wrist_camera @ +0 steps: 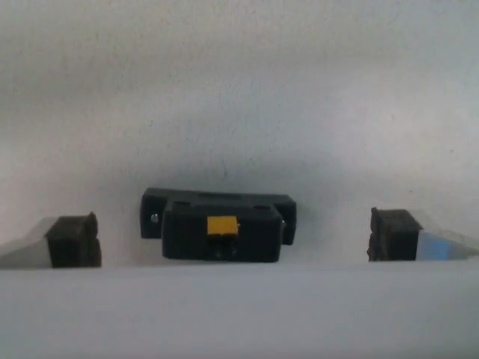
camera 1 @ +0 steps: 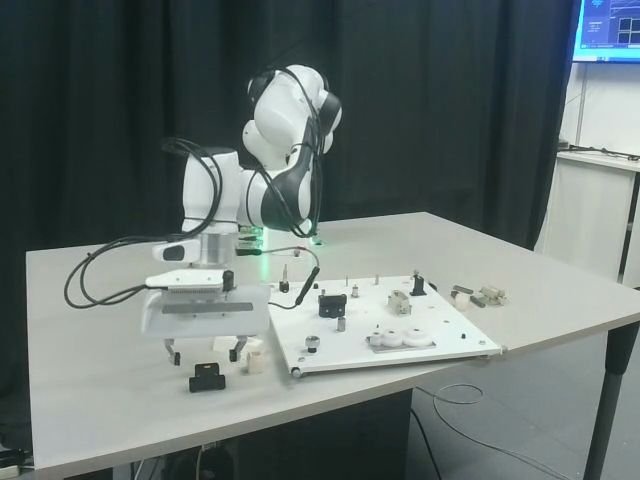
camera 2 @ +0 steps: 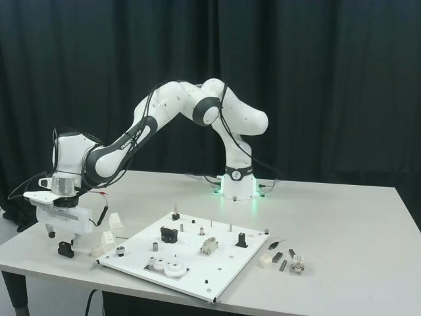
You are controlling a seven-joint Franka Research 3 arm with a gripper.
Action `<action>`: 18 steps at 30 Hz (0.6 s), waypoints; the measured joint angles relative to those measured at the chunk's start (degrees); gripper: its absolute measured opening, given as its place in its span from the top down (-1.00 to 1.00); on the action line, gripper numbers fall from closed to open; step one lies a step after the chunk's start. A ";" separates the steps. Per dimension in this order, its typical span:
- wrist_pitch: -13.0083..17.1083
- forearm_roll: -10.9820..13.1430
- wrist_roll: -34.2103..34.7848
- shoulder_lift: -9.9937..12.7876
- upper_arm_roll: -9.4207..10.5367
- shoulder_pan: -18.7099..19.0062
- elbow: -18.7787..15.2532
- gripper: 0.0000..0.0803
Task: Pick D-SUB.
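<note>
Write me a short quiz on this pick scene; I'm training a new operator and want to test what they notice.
1. True or false: the gripper has already closed on the D-SUB connector.
2. Where does the connector lie? A) on the white board B) on the grey table, beside the board C) in the fingers, lifted
3. Fill in: in the wrist view, the connector sits ____ the two fingertips.

Key:
1. False. The fingers stand open, one on each side, apart from the connector.
2. B. It rests on the table under the gripper.
3. Between.
</note>
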 joint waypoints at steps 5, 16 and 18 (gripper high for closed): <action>-0.65 0.20 0.00 0.98 0.11 -0.26 0.89 -0.99; -1.03 1.05 0.00 1.92 0.13 -0.40 1.27 -0.99; -1.10 1.18 0.00 2.03 0.13 -0.40 1.29 -0.99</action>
